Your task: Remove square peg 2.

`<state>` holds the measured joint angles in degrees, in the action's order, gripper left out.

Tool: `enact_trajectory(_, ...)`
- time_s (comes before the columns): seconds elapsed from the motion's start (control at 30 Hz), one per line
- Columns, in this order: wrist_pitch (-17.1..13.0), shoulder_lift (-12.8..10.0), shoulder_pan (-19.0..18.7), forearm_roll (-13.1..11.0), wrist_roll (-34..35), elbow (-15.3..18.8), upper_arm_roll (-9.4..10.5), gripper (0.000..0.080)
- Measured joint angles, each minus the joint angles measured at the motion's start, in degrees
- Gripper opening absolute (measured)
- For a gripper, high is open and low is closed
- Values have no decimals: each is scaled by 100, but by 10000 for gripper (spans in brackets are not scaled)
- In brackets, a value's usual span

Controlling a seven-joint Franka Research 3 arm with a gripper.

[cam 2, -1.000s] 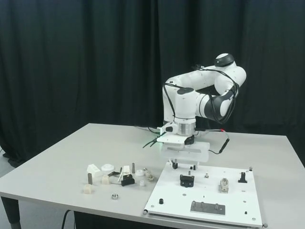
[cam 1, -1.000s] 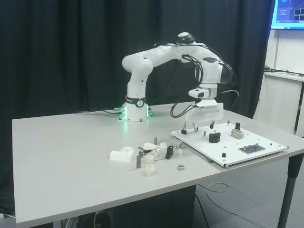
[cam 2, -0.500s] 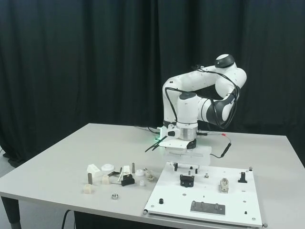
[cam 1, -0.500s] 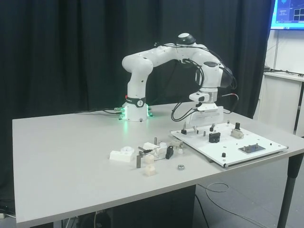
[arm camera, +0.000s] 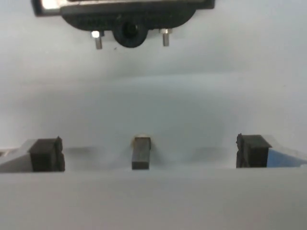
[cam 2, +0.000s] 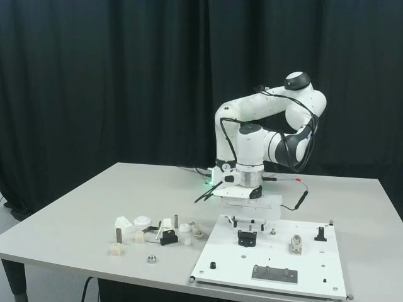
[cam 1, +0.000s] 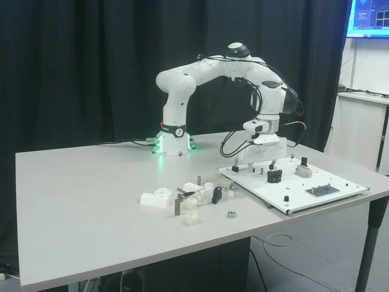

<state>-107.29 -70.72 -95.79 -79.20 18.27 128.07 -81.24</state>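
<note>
The gripper [arm camera: 148,153] hangs low over the white board [cam 2: 302,267], its two black fingertips [arm camera: 46,154] spread wide, holding nothing. Square peg 2 [arm camera: 141,152] stands upright in the board between them, roughly midway, touching neither pad; a clear gap lies on each side of it.

Just beyond the peg, further out along the board from the fingers, sits a black fixture [arm camera: 128,19] with a round hole and two small grey screws [arm camera: 98,39] pointing toward the hand. In the second room view this black fixture [cam 2: 246,238] lies directly in front of the gripper [cam 2: 245,220], near it but apart. Further off on the board are a small grey block [cam 2: 295,244], a black bracket [cam 2: 321,233] and a grey plate with pins [cam 2: 274,274]. Nothing stands between the fingertips and the peg.

Well away from the hand, off the board's edge, loose parts lie scattered on the grey table [cam 1: 79,182]: a white block [cam 1: 156,198], a grey upright peg [cam 1: 177,208], a black piece [cam 1: 216,194], a small nut [cam 1: 231,213] and several white bits.

The board rests flat near the table's corner. The arm's base [cam 1: 172,141] is bolted at the far side, with green lights at its foot. Black curtains [cam 2: 113,75] close off the room behind, and a white cabinet [cam 1: 358,125] stands beside the table in the first room view.
</note>
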Motion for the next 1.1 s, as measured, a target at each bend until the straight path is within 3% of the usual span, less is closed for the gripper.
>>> enact_trajectory(0.53, -180, 0, -57, 0, 95, 32, 57, 800)
enact_trajectory(0.57, -188, 0, -58, 0, 98, 36, 58, 685)
enact_trajectory(0.87, -232, 0, -58, 0, 101, 79, 60, 685)
enact_trajectory(0.9, -233, 0, -57, 0, 101, 82, 60, 364)
enact_trajectory(1.03, -234, 17, -68, -57, 101, 81, 67, 364)
enact_trajectory(1.07, -234, 24, -75, -75, 101, 81, 70, 183)
enact_trajectory(1.1, -234, 31, -83, -93, 101, 81, 72, 183)
